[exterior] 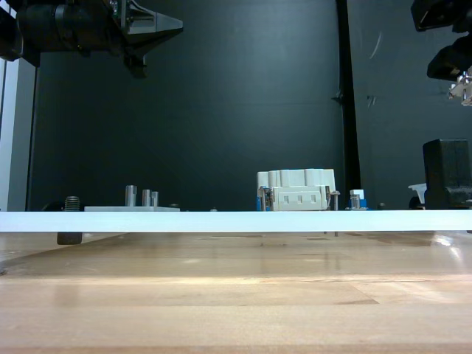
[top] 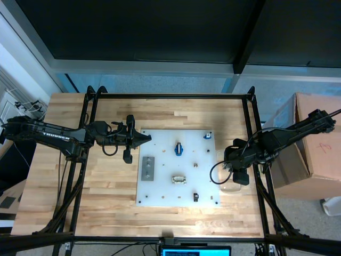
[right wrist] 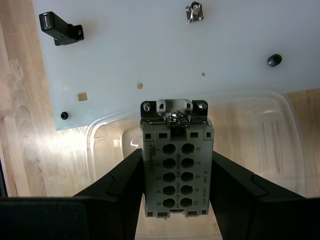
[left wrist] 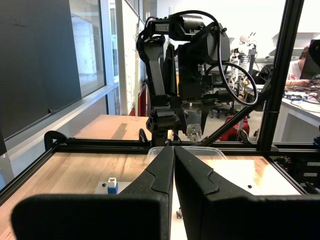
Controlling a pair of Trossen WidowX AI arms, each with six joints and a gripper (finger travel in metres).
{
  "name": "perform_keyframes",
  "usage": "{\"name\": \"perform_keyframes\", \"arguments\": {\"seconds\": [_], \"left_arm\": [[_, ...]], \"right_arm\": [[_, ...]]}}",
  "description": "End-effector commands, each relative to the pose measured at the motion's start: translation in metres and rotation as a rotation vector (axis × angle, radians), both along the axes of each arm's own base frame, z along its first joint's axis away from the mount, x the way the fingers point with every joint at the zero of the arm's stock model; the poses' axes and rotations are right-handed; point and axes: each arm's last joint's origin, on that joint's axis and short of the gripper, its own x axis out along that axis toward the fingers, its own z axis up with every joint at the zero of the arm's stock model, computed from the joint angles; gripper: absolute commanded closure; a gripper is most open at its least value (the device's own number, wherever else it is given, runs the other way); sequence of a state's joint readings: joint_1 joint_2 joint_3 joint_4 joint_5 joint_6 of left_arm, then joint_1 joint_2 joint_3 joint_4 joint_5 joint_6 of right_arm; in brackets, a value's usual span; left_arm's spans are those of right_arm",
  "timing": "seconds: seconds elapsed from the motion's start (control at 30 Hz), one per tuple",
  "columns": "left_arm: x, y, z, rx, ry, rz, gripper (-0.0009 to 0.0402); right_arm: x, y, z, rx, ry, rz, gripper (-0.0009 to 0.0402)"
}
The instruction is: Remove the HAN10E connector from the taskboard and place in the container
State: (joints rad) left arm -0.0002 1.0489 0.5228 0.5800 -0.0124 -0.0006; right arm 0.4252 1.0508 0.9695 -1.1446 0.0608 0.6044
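Hovering just off the right edge of the board (top: 160, 197), the right arm (top: 287, 133) has its jaws closed part-way onto the grey connector (right wrist: 176, 167). They squeeze its two long sides, so the part is held in the air, clear of the board and above the clear container (right wrist: 270, 150) that sits against that same edge. A matching socket (top: 179, 180) sits near the board's middle. The left arm (top: 53, 133) hangs over the board's far left side, its jaws pressed fully together with nothing in them. My worry is the drop. The connector's clip end lines up close to the container wall nearest the board, and I judge the right jaws ride high above the table (top: 106, 213). If I let go here, the part could strike that wall and bounce onto the board, or knock the light container sideways. Coming down carelessly is no safer, since the jaws could press on the thin plastic and tip it. I cannot tell how much height is left.
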Motion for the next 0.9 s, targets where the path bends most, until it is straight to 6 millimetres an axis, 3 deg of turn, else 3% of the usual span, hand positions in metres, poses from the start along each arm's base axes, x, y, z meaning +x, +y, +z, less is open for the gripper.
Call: {"name": "perform_keyframes", "arguments": {"seconds": [0.03, 0.3, 0.43, 0.67, 0.9], "left_arm": [[0.0, 0.0, 0.0, 0.0, 0.0, 0.0, 0.0393], [0.0, 0.0, 0.0, 0.0, 0.0, 0.0, 0.0393], [0.0, 0.0, 0.0, 0.0, 0.0, 0.0, 0.0393], [0.0, 0.0, 0.0, 0.0, 0.0, 0.0, 0.0393], [0.0, 0.0, 0.0, 0.0, 0.0, 0.0, 0.0393]], "right_arm": [[0.0, 0.0, -0.014, -0.006, 0.034, -0.019, 0.0384], [-0.005, 0.0, -0.071, 0.038, 0.115, -0.051, 0.0384], [-0.011, -0.002, -0.091, 0.034, 0.151, -0.098, 0.0371], [-0.018, -0.006, -0.11, 0.023, 0.193, -0.184, 0.0274], [-0.019, -0.007, -0.111, 0.021, 0.191, -0.234, 0.0154]]}}
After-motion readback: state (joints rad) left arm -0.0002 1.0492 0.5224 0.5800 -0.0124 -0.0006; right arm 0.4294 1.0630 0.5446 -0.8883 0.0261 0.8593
